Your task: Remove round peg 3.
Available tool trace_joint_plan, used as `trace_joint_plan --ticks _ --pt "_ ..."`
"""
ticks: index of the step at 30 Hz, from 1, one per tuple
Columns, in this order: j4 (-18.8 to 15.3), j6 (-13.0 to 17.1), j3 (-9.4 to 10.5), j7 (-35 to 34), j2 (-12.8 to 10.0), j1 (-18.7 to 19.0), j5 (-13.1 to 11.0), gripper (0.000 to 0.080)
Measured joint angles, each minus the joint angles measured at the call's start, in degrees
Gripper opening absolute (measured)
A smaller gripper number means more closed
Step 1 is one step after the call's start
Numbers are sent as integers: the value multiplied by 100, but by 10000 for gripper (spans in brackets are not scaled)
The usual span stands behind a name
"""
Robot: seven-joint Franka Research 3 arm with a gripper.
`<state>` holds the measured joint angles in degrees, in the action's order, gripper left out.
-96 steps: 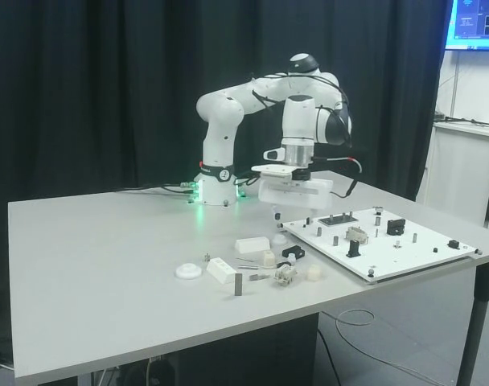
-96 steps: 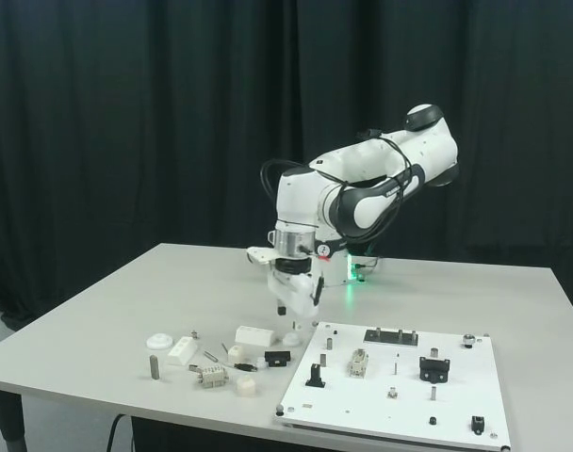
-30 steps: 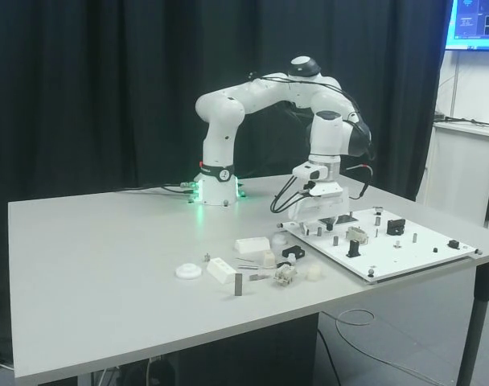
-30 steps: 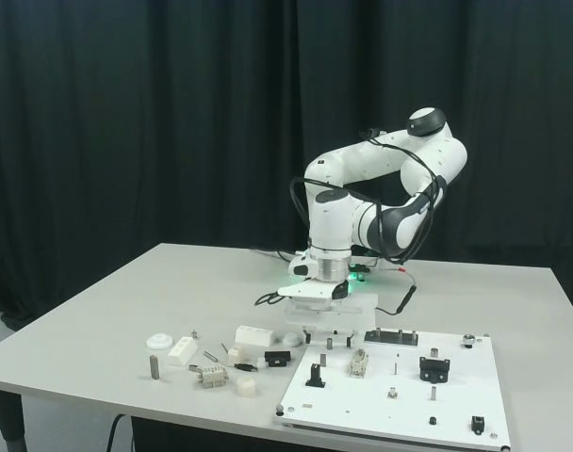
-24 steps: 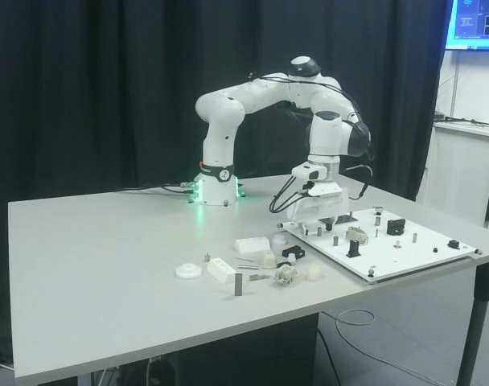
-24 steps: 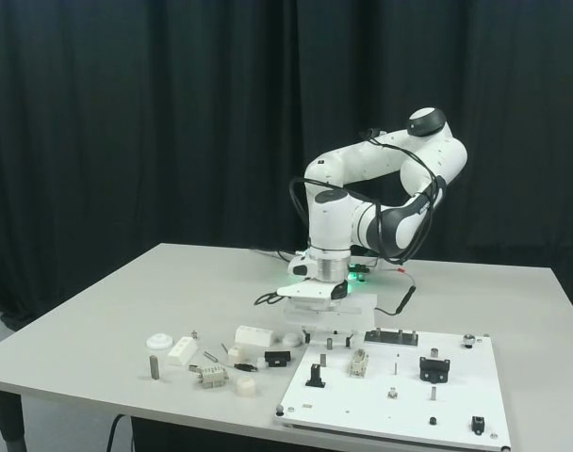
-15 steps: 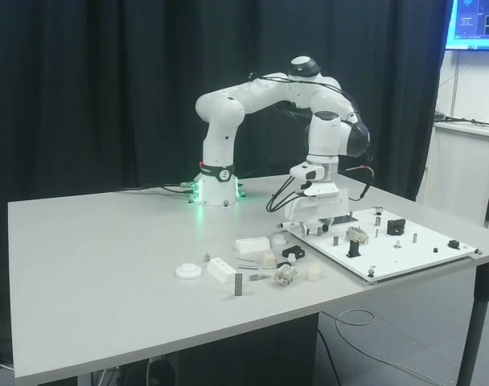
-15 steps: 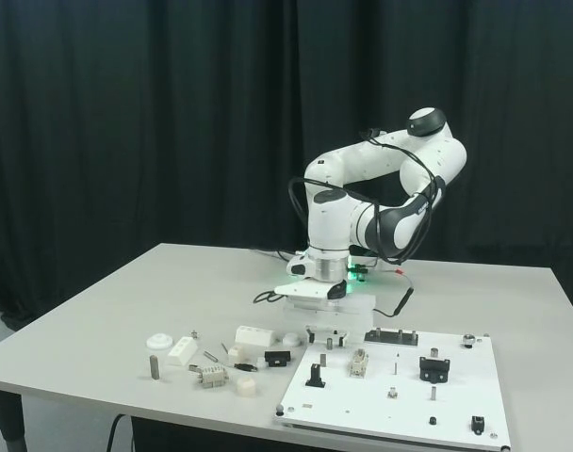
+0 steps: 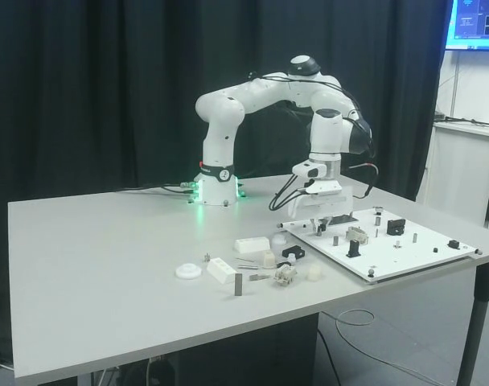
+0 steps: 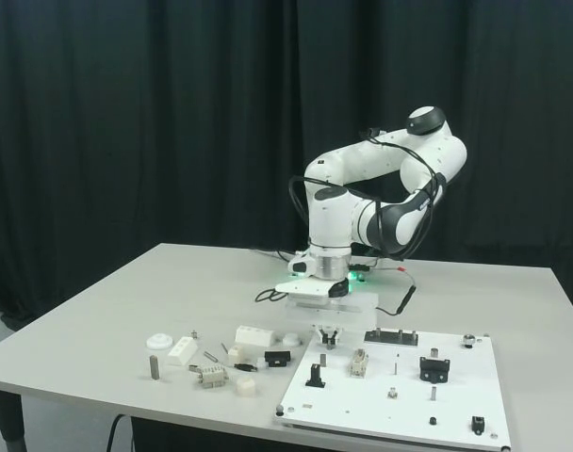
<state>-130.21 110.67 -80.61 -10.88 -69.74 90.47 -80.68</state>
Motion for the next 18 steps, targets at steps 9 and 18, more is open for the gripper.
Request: trace_joint_plan --ticks 9,18 --pt "0 -5 2 -48 0 0 0 99" --pt "1 -6 -3 -37 0 0 5 100"
